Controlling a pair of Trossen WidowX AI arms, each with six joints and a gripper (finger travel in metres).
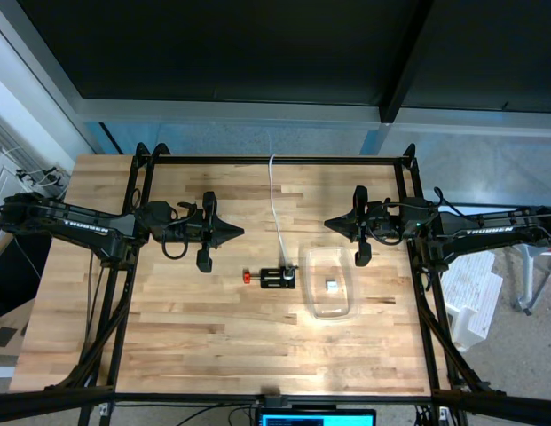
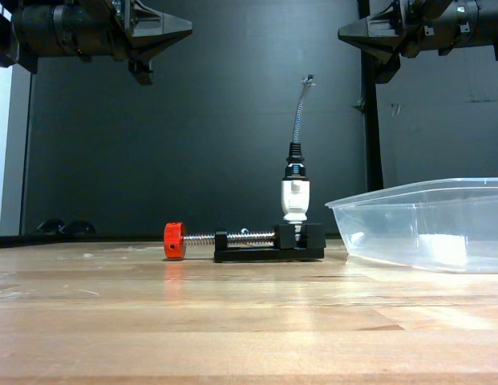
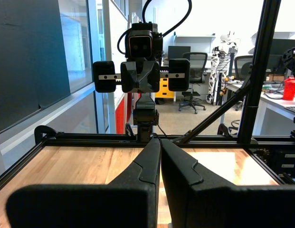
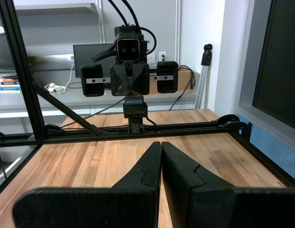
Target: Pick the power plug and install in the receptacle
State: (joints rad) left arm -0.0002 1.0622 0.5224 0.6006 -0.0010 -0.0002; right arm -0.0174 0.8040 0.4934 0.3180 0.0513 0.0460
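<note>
My left gripper (image 1: 240,232) hovers high above table (image 1: 213,342), fingers pressed together, empty. Centre: receptacle (image 2: 294,198) upright in black vise (image 2: 269,243), just left of clear tray (image 1: 321,304). My right gripper (image 1: 328,222) aloft, likewise closed, empty.

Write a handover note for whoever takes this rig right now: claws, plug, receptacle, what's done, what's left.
Left claw: shut, empty, parked high on the left side.
Right claw: shut, empty, parked high on the right side.
Receptacle stands upright in the vise.
Power plug appears seated on top of it, wire rising free.
Done: install, by the look of it.
Left: confirm the plug is fully seated.
</note>
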